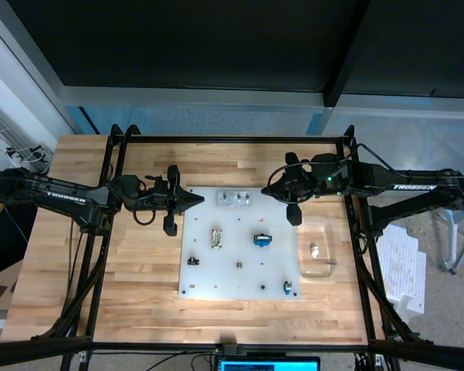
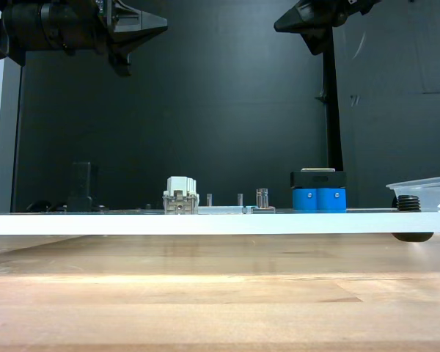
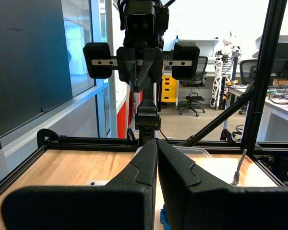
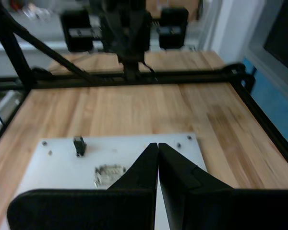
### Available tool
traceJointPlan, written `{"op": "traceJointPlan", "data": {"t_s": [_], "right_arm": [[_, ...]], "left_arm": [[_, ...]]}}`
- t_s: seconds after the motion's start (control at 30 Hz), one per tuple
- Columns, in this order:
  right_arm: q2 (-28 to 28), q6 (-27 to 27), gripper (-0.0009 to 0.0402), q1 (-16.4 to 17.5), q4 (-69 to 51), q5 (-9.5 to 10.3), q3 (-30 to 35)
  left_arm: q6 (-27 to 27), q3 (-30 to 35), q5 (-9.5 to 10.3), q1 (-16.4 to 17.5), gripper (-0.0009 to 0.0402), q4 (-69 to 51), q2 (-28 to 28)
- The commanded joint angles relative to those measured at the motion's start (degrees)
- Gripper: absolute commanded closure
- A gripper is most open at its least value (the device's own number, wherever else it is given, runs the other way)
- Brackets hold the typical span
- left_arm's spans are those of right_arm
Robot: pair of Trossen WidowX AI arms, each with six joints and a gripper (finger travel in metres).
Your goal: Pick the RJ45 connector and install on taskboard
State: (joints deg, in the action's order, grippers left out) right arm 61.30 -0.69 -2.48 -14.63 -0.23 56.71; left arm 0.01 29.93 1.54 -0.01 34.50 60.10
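Left gripper (image 1: 199, 199), right gripper (image 1: 268, 190) above board (image 1: 216, 280)

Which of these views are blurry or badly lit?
Right wrist view: soft blur throughout, right gripper shut above the white board. Left wrist view: crisp, left gripper shut above the table, bright room behind. Low view: black backdrop, foreground blurred. High view: evenly lit.

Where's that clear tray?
High view: the clear tray sits right of the white board; the right gripper hangs over the board's far right corner, the left gripper over its far left.
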Motion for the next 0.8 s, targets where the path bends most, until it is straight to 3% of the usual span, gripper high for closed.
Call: {"op": "traceJointPlan", "data": {"t_s": [0.03, 0.2, 0.3, 0.8], "right_arm": [[-1.46, -0.52, 0.0393, 0.04, 6.54, 0.02, -3.76], [-2.78, -2.05, 0.0393, 0.04, 16.81, 0.37, -9.27], [-2.84, -2.34, 0.0393, -0.02, 21.81, 2.25, -11.72], [-2.82, -3.43, 0.0393, -0.17, 38.23, 1.77, -21.44]], "left_arm": [[-0.02, 0.02, 0.0, 0.0, 0.0393, 0.0, 0.0], [-0.02, 0.02, 0.0, 0.0, 0.0393, 0.0, 0.02], [0.0, 0.02, 0.0, 0.02, 0.0393, 0.02, 0.0], [0.0, 0.02, 0.0, 0.0, 0.0393, 0.0, 0.02]]}}
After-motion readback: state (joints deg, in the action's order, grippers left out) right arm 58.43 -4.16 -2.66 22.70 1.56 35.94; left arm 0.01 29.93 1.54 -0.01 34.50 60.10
